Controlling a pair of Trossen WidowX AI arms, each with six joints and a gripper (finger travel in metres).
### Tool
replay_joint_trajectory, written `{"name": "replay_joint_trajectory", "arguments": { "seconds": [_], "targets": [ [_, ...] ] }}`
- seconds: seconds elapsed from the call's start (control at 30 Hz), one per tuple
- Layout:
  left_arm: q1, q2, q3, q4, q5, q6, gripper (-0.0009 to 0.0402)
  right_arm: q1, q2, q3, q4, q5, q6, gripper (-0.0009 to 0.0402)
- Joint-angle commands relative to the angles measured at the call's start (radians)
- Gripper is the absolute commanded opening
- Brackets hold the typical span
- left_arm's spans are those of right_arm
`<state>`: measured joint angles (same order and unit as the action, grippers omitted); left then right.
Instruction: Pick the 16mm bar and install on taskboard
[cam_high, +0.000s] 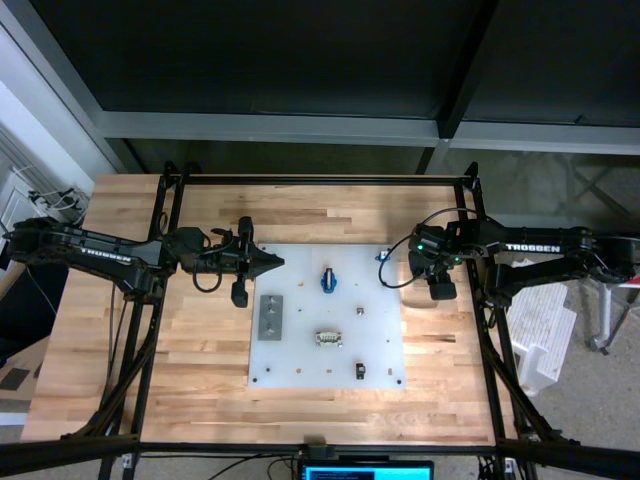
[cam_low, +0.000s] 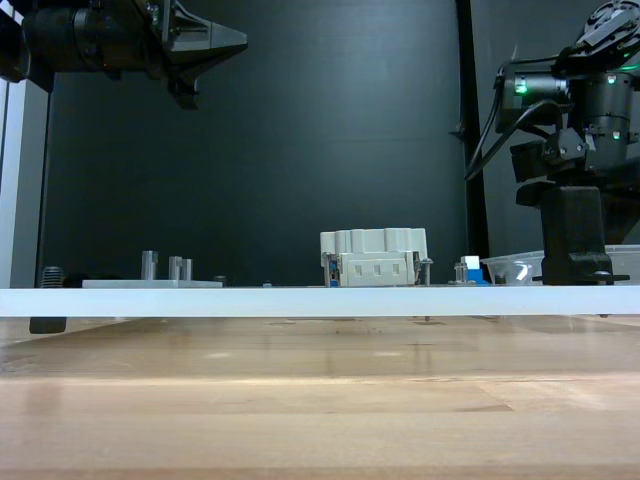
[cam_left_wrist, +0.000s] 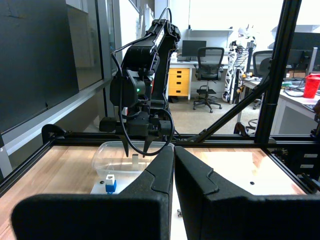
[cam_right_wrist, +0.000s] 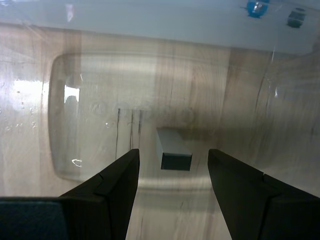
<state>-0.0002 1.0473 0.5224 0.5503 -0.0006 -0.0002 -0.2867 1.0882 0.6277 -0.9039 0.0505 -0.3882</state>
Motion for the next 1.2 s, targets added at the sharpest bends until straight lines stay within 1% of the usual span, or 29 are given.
{"name": "replay_joint_trajectory", "arguments": {
  "seconds": [0.03,0.27,0.77,0.97,1.2],
  "targets": [
    [0.0,0.0,0.0,0.0,0.0,0.0,0.0,0.0,0.001,-0.006,0.004,0.001,-0.004,0.019],
    [0.0,0.0,0.0,0.0,0.0,0.0,0.0,-0.002,0.036,-0.013,0.016,0.001,-0.006,0.019],
    [0.0,0.0,0.0,0.0,0.0,0.0,0.0,-0.01,0.061,-0.026,0.056,0.001,-0.013,0.0186],
    [0.0,0.0,0.0,0.0,0.0,0.0,0.0,-0.013,0.06,-0.026,0.056,0.001,-0.013,0.016],
    [0.0,0.0,0.0,0.0,0.0,0.0,0.0,-0.015,0.06,-0.026,0.056,0.002,-0.013,0.0113]
  ]
}}
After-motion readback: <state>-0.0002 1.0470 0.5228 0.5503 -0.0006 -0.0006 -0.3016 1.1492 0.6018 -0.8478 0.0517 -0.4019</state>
